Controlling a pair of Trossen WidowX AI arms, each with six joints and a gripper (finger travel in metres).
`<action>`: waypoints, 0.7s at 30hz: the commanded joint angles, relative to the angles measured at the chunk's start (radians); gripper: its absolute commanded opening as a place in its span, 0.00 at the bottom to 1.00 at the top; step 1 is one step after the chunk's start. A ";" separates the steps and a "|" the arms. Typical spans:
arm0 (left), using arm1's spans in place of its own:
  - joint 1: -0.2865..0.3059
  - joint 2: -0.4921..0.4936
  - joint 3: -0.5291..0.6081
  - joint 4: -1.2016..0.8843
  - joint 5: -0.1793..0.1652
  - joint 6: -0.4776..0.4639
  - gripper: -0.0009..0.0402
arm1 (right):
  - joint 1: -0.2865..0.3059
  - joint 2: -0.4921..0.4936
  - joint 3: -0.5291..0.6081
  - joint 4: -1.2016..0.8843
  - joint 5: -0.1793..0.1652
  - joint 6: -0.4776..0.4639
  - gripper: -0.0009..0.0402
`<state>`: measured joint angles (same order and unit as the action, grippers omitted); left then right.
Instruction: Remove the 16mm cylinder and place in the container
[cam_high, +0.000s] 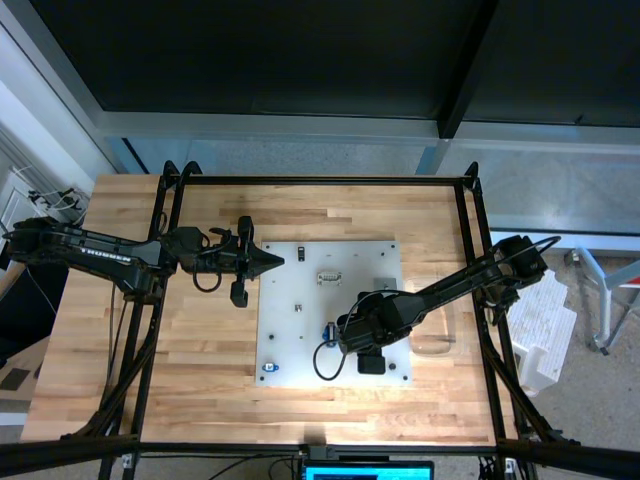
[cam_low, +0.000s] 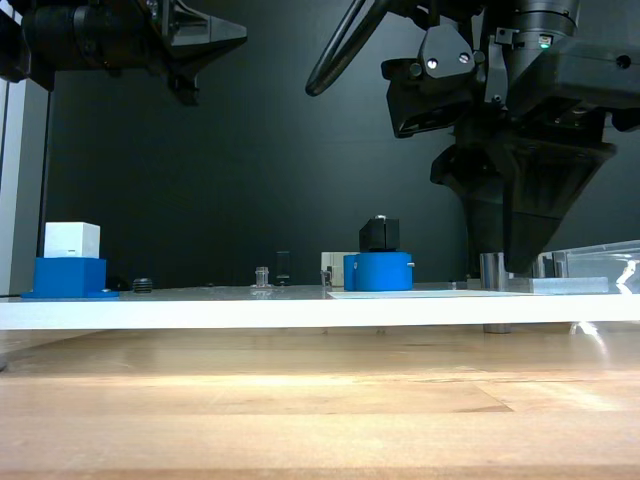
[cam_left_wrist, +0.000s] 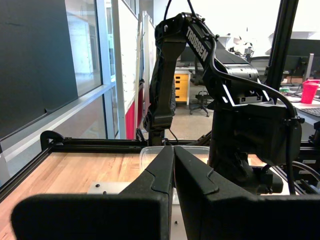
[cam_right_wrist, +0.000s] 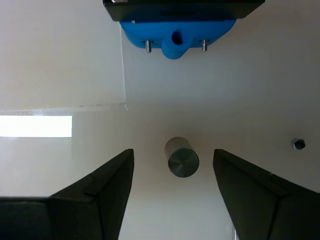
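Note:
The 16mm cylinder (cam_right_wrist: 182, 158), a stubby silver peg with a round top, stands upright in the white board (cam_high: 300, 340). My right gripper (cam_right_wrist: 173, 152) hangs open right above it, one finger on each side, neither touching. At table level the cylinder (cam_low: 491, 271) shows just beside the lowered tips of the right gripper (cam_low: 512, 262). From above, the right gripper (cam_high: 347, 335) hides the peg. The container (cam_high: 441, 326), a clear tub, sits just right of the board and shows faintly as the container (cam_left_wrist: 150, 152). My left gripper (cam_high: 272, 261) is shut, raised over the board's left edge.
A blue-and-black part (cam_right_wrist: 175, 27) sits close beyond the cylinder. On the board are also a blue base with a white cube (cam_low: 70, 264), a blue round part (cam_low: 380, 268), a thin small peg (cam_high: 297, 307) and a grey block (cam_high: 383, 283). Black frame rails (cam_high: 470, 200) ring the table.

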<state>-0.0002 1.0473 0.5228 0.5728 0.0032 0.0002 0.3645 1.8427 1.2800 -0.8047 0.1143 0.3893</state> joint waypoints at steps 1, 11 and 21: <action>0.000 0.000 0.000 0.000 0.000 0.000 0.02 | 0.000 -0.001 -0.007 0.004 0.000 0.000 0.47; 0.000 0.000 0.000 0.000 0.000 0.000 0.02 | 0.000 -0.001 -0.023 0.032 0.000 -0.002 0.27; 0.000 0.000 0.000 0.000 0.000 0.000 0.02 | 0.000 -0.001 -0.030 0.041 0.000 -0.004 0.10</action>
<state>-0.0002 1.0473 0.5224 0.5728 0.0029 0.0006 0.3637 1.8427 1.2510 -0.7650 0.1196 0.3870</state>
